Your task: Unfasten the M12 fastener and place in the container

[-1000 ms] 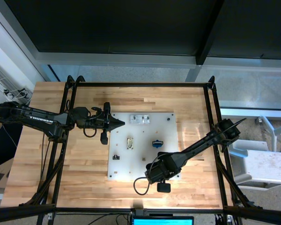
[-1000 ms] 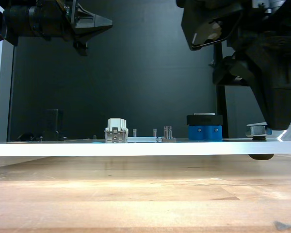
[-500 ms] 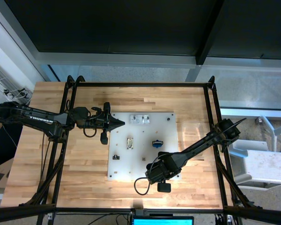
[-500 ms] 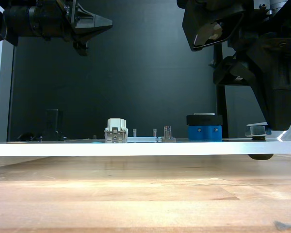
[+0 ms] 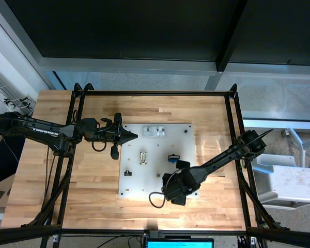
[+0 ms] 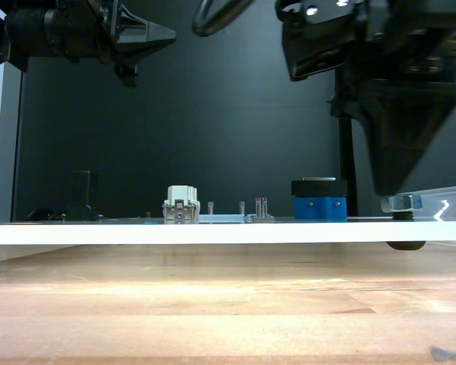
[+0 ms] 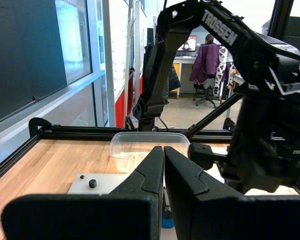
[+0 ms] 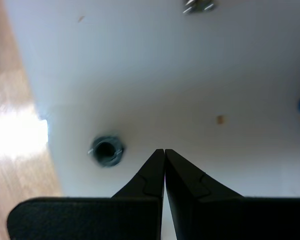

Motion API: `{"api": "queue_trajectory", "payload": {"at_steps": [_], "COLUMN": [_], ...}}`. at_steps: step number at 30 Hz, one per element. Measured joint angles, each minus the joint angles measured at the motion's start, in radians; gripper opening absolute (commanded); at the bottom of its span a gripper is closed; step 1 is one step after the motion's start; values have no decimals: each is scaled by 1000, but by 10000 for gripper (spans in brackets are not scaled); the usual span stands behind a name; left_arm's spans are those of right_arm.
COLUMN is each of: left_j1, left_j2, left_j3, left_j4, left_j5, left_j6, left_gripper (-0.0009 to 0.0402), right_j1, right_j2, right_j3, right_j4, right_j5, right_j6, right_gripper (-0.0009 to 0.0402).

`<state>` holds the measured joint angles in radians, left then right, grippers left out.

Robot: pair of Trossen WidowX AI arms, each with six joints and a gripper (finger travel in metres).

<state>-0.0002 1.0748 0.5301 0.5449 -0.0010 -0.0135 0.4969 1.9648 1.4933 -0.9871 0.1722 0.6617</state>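
A small silver nut [image 6: 401, 202] sits on its short black stud [image 6: 401, 215] near the white board's [image 5: 132, 178] near right edge. My right gripper [image 6: 387, 190] points straight down just above and to the left of it. In the right wrist view the right gripper [image 8: 164, 152] is shut with nothing between its fingers, and the nut [image 8: 106, 150] lies off to one side of the tips. The clear container [image 7: 149, 145] stands past the board's right edge [image 6: 448, 204]; no nut shows in it. In the high view the right arm hides the nut. My left gripper [image 5: 134, 136] hangs shut over the board's far left.
On the board stand a blue block [image 5: 173, 158], a white connector [image 5: 143, 157], small silver pins [image 6: 262, 207] and a black post [image 5: 186, 130] at the far right corner. Black frame rails [image 5: 232, 119] border the wooden table.
The right wrist has turned about its axis, and its tip has risen slightly, now standing left of the nut. The nut and the left arm have not moved.
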Motion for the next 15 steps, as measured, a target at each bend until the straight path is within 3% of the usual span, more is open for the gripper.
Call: {"api": "queue_trajectory", "payload": {"at_steps": [8,13,15], "left_j1": [0,0,0], "left_j2": [0,0,0], "left_j3": [0,0,0], "left_j4": [0,0,0], "left_j5": [0,0,0], "left_j6": [0,0,0], "left_gripper": [0,0,0], "right_j1": [2,2,3], "right_j2": [-34,-37,-38], "right_j3": [8,25,27], "right_j4": [-6,5,22], "right_j5": [-118,-223,-241], "right_j6": [16,5,2], "right_gripper": [0,0,0]}}
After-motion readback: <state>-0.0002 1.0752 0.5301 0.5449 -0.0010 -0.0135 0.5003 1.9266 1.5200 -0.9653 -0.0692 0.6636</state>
